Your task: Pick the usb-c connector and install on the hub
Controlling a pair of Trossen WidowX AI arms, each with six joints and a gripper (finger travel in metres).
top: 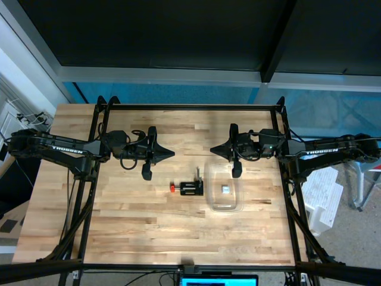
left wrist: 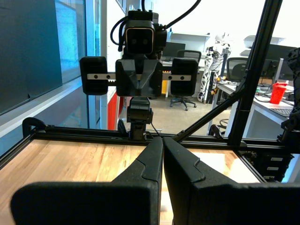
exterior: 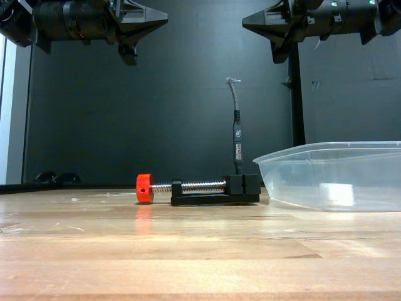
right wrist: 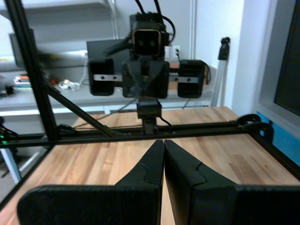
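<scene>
A small black clamp (top: pixel 190 189) with a red knob (exterior: pixel 144 188) lies mid-table. It grips a slim black piece (exterior: pixel 238 147) that stands upright with a short frayed cable stub on top. A small grey part (top: pixel 225 189) lies free in a clear plastic tray (top: pixel 233 202) just right of the clamp. I cannot tell which of the two is the usb-c connector. My left gripper (top: pixel 172 153) hovers high behind and left of the clamp, shut and empty. My right gripper (top: pixel 212 149) hovers high behind the tray, shut and empty, its tip facing the left one. The fingers meet in the left wrist view (left wrist: pixel 162 140) and the right wrist view (right wrist: pixel 163 142).
A black frame (top: pixel 190 108) runs round the wooden table (top: pixel 119 232), with rails along the back and both sides. The tray's wall (exterior: pixel 338 175) stands low at the right of the clamp. A screen edge (top: pixel 219 280) shows at the near edge.
</scene>
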